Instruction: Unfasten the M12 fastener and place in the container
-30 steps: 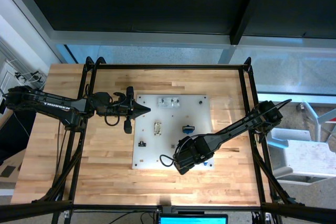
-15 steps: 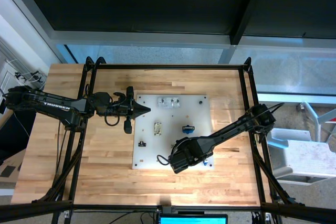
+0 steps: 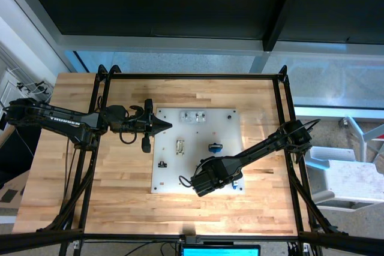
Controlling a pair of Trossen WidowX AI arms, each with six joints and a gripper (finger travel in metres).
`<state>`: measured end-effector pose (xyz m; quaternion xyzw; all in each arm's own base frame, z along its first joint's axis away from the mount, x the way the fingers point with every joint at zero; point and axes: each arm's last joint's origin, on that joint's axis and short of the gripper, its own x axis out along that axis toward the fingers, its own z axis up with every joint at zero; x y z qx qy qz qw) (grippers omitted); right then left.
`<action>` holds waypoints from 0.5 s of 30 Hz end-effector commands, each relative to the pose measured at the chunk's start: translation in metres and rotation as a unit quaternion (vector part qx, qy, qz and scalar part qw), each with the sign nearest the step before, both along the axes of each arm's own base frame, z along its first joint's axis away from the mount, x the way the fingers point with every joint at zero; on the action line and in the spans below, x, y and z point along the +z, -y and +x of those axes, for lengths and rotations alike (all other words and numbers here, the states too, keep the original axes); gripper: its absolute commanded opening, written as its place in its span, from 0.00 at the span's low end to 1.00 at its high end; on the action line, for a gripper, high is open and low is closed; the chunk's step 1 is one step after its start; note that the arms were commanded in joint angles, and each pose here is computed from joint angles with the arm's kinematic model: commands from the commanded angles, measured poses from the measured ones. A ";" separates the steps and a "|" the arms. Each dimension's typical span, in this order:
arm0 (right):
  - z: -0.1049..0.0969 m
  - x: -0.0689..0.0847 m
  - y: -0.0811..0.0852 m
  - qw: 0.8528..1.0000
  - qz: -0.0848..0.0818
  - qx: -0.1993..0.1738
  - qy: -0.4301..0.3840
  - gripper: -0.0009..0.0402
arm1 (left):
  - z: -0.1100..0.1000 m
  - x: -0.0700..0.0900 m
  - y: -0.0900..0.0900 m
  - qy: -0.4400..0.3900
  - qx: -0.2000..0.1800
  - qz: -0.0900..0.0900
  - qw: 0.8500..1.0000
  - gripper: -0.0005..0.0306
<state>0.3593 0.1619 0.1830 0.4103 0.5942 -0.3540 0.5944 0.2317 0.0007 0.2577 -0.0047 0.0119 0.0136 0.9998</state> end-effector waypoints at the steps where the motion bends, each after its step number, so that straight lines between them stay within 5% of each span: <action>1: 0.000 0.000 0.001 1.000 -0.001 0.000 0.000 0.40 | 0.000 0.000 0.000 0.000 0.000 0.000 1.000 0.02; 15: 0.001 0.000 0.001 1.000 0.001 0.005 0.001 0.20 | 0.000 0.000 0.000 0.000 0.000 0.000 1.000 0.02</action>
